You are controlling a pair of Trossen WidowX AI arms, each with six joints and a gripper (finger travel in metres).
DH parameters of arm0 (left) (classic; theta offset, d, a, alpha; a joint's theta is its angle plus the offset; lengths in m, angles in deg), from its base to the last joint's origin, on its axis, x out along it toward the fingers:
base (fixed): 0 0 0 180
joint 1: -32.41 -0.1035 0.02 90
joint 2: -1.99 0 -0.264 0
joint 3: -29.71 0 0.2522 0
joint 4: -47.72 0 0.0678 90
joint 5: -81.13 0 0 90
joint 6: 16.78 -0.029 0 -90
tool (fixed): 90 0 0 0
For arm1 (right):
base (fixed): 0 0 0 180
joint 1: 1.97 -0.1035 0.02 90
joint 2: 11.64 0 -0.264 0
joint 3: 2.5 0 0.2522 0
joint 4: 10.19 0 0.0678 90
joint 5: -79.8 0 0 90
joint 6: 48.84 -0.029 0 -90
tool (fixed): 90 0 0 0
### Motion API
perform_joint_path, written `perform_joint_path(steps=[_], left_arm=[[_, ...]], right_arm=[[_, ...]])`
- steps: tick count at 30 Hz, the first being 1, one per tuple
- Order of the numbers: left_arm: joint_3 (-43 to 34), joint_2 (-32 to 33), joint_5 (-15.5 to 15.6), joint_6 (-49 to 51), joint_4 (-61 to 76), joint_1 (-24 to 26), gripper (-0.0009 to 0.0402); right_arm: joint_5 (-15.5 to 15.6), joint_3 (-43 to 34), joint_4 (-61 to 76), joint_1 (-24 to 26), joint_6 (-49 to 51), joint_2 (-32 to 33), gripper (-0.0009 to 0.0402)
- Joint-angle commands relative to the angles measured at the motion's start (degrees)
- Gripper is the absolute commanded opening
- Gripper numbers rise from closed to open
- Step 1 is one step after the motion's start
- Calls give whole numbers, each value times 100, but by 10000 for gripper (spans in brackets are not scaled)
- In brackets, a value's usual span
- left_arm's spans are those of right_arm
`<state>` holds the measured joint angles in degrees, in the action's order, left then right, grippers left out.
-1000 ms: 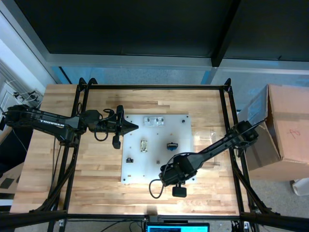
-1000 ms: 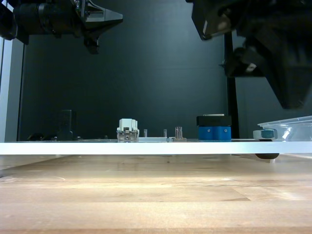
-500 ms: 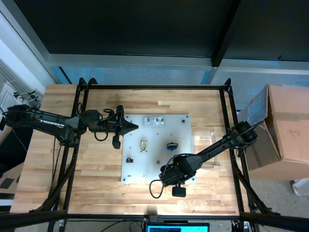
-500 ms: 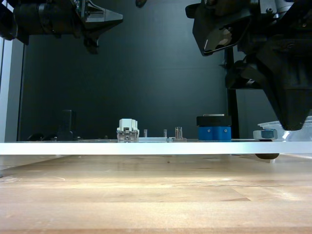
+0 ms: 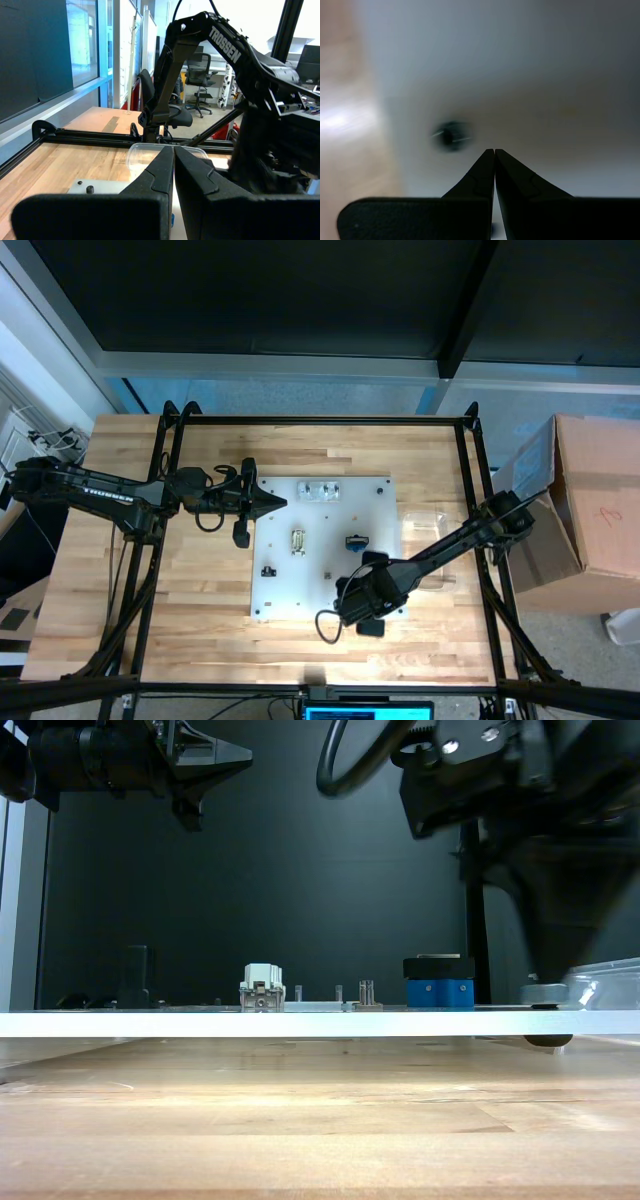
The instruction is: Unfasten the M12 nut and place it in the container
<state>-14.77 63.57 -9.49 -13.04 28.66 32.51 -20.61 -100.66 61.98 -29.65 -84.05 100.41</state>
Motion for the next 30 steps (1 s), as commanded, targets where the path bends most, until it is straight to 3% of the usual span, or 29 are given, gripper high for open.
perform_joint_path(steps=[1,6,12,15,30], left_arm=[[0,0,0,0,-2,-2,0],[0,0,0,0,-4,0,0],[0,0,0,0,-4,-2,0],[0,2,0,0,-2,-2,0],[0,0,0,-2,0,-2,0]], right_arm=[[-190,-133,295,4,-57,-96,0],[107,-260,396,4,-57,-149,0],[1038,-466,369,2,-26,-149,0],[1163,-476,343,-9,-28,-149,0],[1176,-140,-494,-63,179,219,0]])
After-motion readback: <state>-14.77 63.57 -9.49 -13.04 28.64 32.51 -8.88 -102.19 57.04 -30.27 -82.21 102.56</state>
